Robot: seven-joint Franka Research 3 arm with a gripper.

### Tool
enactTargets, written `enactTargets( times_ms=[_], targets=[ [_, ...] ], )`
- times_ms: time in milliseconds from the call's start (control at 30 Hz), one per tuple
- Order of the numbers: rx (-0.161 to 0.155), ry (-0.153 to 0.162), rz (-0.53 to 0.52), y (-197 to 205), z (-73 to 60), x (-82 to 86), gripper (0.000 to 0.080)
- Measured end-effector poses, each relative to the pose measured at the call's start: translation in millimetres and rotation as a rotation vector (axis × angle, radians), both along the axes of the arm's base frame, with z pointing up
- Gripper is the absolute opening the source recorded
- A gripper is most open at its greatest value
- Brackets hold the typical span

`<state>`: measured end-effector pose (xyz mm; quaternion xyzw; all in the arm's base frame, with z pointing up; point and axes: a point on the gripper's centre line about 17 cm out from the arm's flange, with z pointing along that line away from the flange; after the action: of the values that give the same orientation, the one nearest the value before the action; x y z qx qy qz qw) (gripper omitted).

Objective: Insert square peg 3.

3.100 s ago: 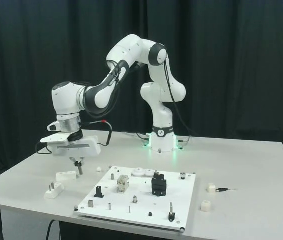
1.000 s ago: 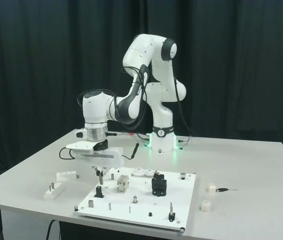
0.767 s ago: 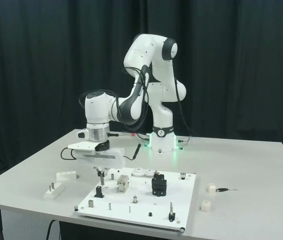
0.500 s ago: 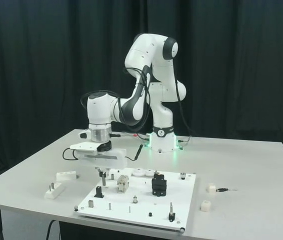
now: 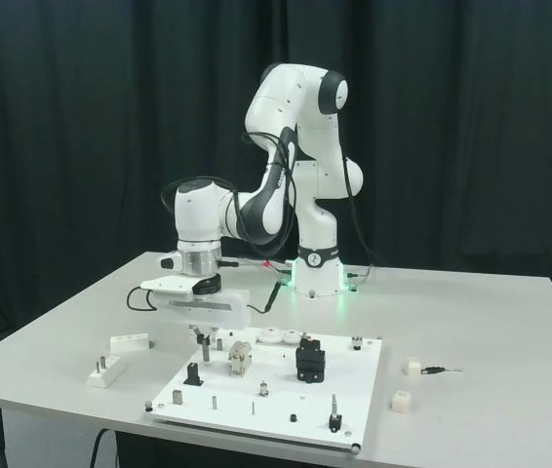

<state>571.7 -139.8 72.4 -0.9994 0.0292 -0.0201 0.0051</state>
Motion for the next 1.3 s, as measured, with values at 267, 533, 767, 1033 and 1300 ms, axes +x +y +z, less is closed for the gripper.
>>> enactTargets(
  times_ms=[267, 533, 767, 1033, 1300],
  targets=[
    [0.000, 0.001, -0.013, 1.3, -2.0, -1.9, 0.0106],
    [-0.002, -0.001, -0.022, 0.9, -2.7, -2.3, 0.0106],
    [-0.004, -0.004, -0.022, 1.2, -2.8, -1.5, 0.0106],
    [-0.009, -0.008, -0.027, 2.5, -5.0, 0.4, 0.0106],
    [-0.013, -0.008, -0.029, 2.2, -7.9, 0.7, 0.0106]
  ],
)
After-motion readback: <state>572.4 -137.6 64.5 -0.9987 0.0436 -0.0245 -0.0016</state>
